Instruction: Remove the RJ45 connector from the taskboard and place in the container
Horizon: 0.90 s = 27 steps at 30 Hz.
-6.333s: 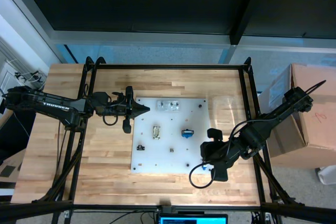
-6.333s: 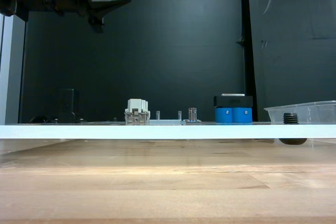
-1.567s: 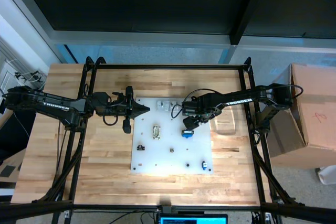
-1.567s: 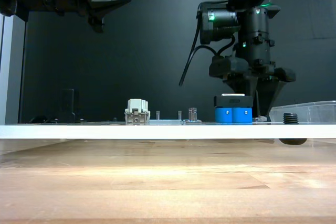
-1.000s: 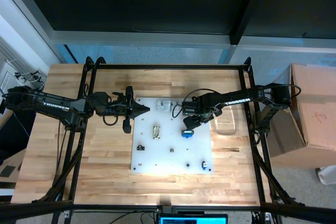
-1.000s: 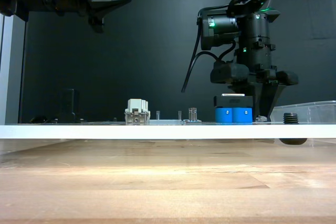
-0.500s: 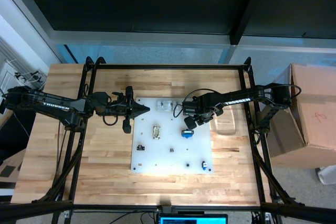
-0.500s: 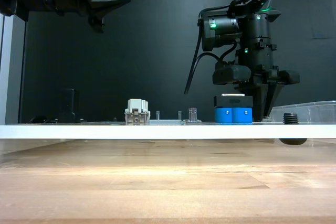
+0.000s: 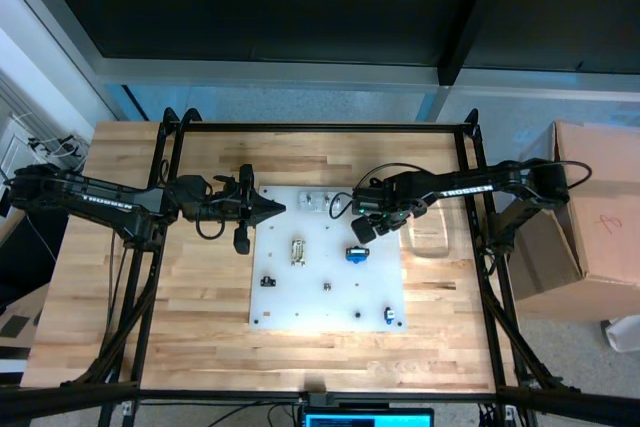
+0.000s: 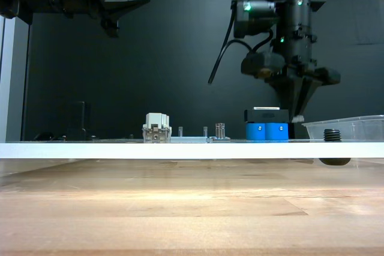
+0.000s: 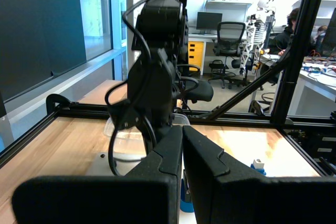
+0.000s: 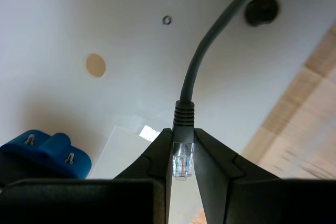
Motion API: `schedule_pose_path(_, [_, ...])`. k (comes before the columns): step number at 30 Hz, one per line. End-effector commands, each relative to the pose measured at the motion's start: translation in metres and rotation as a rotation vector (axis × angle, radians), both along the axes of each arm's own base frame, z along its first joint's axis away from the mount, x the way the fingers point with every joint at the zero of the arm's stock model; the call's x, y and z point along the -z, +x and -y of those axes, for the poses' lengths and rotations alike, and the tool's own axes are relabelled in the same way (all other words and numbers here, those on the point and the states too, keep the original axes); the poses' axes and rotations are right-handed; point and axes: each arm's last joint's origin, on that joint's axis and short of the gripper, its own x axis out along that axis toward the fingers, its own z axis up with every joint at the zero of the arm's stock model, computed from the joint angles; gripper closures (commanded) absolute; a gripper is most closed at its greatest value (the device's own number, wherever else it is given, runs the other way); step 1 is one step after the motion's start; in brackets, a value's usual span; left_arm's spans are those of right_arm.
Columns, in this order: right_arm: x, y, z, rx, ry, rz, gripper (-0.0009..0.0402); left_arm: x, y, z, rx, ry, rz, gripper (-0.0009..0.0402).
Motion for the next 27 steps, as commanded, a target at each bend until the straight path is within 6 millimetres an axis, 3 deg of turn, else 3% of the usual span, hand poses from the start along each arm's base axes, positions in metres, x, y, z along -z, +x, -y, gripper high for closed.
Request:
schedule_pose_path(1, [-0.012,-0.008,-0.001,-0.001,0.002,0.015,0.0393,0.0,0.0,0.0,0.0,0.0,0.0,0.0393])
schedule_pose_path(10, [-0.029,-0.047,-0.006,0.014,0.009,-0.053,0.0393,0.0,0.0,0.0,0.0,0.0,0.0,0.0393])
schedule_pose_path(20, [-0.014,-0.101,-0.011,0.04,0.016,-0.065,0.0392,0.0,0.0,0.0,0.0,0.0,0.0,0.0393])
schedule_pose_path(23, [-0.009,-0.111,-0.012,0.034,0.017,-0.072,0.0372,0.0,0.0,0.0,0.0,0.0,0.0,0.0393])
schedule_pose_path(27, [-0.005,-0.116,-0.013,0.03,0.017,-0.077,0.0313,0.0,0.0,0.0,0.0,0.0,0.0,0.0393])
